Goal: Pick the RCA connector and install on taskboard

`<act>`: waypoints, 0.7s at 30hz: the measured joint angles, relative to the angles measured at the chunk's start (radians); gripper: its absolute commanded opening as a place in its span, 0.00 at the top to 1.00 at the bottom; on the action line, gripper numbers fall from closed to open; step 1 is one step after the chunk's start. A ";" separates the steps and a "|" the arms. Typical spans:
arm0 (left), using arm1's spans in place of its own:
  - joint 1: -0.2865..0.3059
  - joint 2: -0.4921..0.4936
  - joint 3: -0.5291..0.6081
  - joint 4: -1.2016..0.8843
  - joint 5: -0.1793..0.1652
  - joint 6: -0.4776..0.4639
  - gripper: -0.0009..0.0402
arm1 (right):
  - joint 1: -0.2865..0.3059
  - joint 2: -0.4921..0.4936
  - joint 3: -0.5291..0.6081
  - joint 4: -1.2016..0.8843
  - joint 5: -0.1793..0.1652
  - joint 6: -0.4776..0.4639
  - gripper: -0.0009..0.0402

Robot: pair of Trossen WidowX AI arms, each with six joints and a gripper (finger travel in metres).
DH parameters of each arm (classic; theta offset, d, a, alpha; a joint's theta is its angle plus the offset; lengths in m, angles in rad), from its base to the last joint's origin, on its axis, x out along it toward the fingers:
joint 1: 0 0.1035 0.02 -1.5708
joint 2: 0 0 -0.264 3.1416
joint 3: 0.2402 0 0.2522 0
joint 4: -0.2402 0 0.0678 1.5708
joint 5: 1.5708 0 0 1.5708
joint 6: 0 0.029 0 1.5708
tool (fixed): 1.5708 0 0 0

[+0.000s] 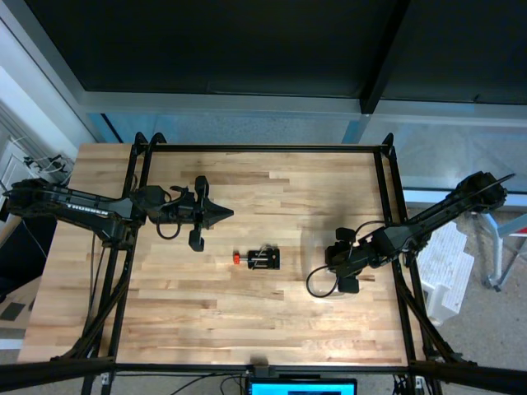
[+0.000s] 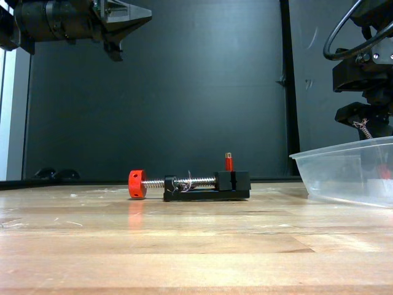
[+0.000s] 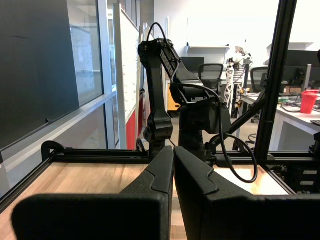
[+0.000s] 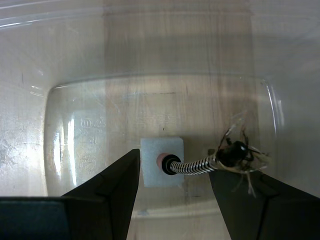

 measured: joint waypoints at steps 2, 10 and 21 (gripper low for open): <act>0.000 0.000 0.000 0.001 0.000 0.000 0.98 | 0.000 0.000 -0.002 0.003 0.000 0.000 0.56; 0.000 0.000 0.000 0.000 0.000 0.000 0.98 | 0.001 0.000 -0.008 0.013 0.000 0.001 0.65; 0.000 0.000 0.000 0.000 0.000 0.000 0.98 | 0.003 0.000 -0.008 0.012 0.000 0.001 0.80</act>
